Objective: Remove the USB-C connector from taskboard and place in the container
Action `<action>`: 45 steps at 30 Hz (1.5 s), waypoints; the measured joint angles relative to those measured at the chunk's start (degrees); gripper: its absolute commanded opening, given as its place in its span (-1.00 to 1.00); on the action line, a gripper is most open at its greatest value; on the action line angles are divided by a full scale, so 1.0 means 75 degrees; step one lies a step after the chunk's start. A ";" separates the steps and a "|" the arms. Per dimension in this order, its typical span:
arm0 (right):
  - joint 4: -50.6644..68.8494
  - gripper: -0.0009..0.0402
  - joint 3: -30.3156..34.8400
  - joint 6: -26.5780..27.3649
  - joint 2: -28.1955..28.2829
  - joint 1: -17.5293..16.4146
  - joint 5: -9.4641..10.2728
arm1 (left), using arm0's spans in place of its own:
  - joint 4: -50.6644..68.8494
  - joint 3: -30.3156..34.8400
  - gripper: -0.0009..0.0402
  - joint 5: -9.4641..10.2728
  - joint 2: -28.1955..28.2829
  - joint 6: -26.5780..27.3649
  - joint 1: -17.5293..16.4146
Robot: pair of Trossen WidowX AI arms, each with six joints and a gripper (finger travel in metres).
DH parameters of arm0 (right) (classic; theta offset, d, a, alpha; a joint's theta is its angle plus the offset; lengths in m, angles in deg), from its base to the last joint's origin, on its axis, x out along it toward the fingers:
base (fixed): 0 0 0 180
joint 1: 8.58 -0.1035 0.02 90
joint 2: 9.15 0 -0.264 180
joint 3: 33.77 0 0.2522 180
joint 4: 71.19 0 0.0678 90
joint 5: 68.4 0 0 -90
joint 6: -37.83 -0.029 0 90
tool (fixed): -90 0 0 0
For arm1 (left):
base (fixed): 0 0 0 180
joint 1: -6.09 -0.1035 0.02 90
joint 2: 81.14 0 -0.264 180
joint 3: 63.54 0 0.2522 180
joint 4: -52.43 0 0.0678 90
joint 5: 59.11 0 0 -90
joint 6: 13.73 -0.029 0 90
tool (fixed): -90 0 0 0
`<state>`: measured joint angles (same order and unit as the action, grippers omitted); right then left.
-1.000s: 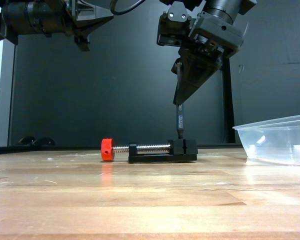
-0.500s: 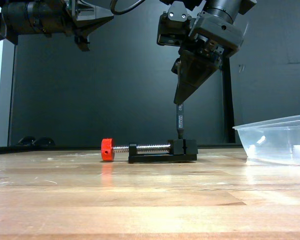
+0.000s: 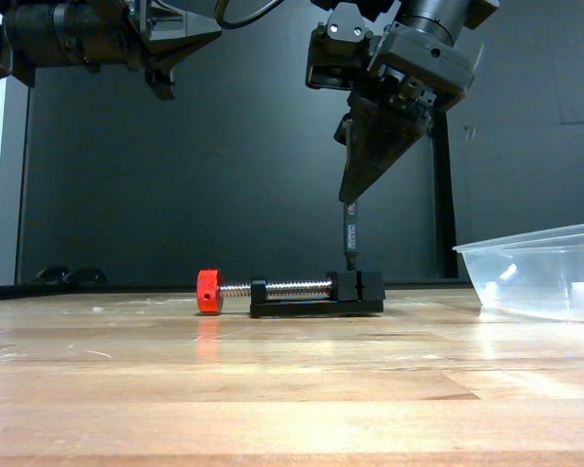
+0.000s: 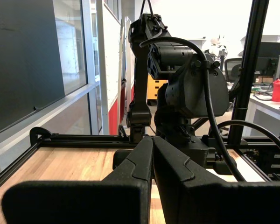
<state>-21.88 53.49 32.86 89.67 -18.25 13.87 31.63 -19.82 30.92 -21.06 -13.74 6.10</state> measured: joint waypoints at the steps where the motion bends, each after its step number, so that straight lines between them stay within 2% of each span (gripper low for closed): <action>1: 0.0009 -0.94 0.0000 0.0000 -0.0026 0.0006 0.0003 | 0.0000 0.0000 -0.96 0.0003 0.0000 0.0003 0.0000; 8: -0.0114 -0.94 0.0032 0.0023 -0.0396 0.0017 -0.0090 | 0.0000 0.0000 -0.96 0.0003 0.0000 0.0003 0.0000; 24: 0.0096 -0.94 0.0012 -0.0038 -0.0740 0.0003 -0.0052 | 0.0000 0.0000 -0.96 0.0003 0.0003 0.0000 0.0000; 29: 0.0245 -0.94 -0.0061 -0.0087 -0.1064 -0.0219 -0.0029 | 0.0003 0.0000 -0.96 0.0000 0.0003 0.0003 0.0000; 39: 0.0516 -0.94 -0.0918 -0.0501 -0.2142 -0.0673 -0.0035 | 0.0003 0.0000 -0.96 0.0003 0.0003 0.0000 0.0000; 45: 0.0624 -0.94 -0.1623 -0.0938 -0.2850 -0.0749 -0.0026 | 0.0003 0.0000 -0.96 0.0003 0.0003 0.0000 0.0000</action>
<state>-17.20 41.31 25.82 68.30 -23.87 13.67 31.65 -19.82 30.95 -21.04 -13.74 6.10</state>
